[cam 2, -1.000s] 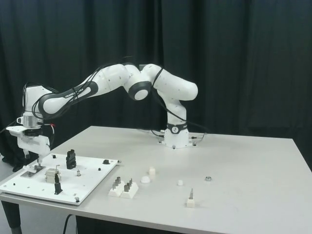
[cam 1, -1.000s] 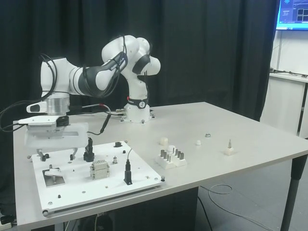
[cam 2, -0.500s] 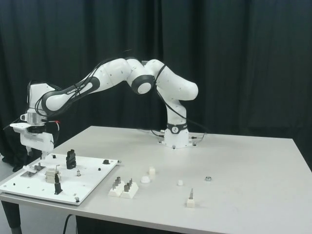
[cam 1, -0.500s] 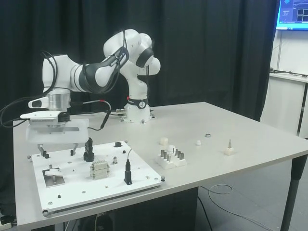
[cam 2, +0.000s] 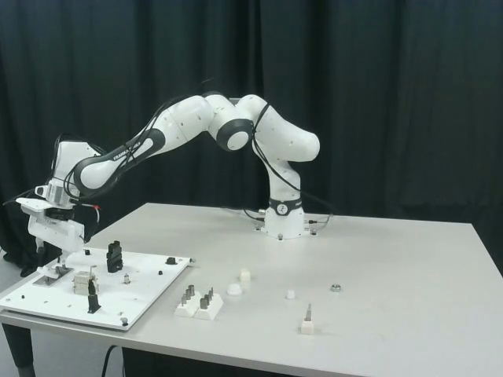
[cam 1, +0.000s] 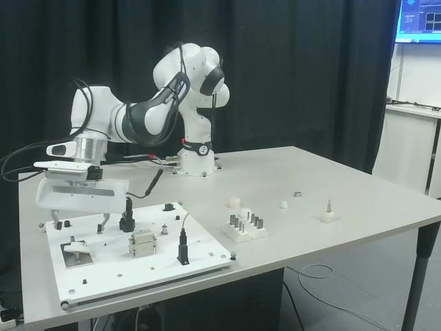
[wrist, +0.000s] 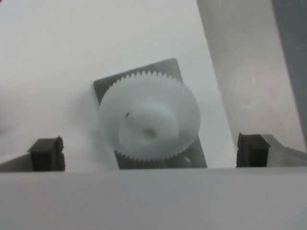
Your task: Pick large gear.
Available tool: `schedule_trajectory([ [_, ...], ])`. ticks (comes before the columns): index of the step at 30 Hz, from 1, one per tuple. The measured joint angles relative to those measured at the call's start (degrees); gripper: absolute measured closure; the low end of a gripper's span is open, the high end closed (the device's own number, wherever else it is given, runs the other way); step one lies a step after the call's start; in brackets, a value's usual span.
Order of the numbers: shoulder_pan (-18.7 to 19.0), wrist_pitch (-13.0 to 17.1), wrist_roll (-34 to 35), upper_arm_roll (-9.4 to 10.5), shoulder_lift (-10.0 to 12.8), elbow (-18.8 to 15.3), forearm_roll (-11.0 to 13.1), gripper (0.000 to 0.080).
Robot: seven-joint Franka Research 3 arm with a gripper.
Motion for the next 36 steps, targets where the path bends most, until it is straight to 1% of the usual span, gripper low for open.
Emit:
schedule_trajectory([
  [3,0.0,2.17,-0.34,0.67,0.0,-0.65,0.01,0.0003],
  [7,0.01,4.31,-0.92,1.31,0.0,-1.33,0.03,0.0003],
  [11,0.01,5.4,-1.8,1.64,-0.01,-1.63,0.14,0.0003],
  [14,0.01,5.86,-2.64,1.77,-0.01,-1.82,0.51,0.0003],
  [18,0.0,6.25,-4.2,1.87,-0.01,-2.09,1.64,0.0003],
  [30,-0.11,6.37,-9.05,1.94,-0.01,-2.79,4.66,0.0003],
  [36,-0.48,6.38,-10.72,2.5,0.0,-2.9,5.91,0.0003],
])
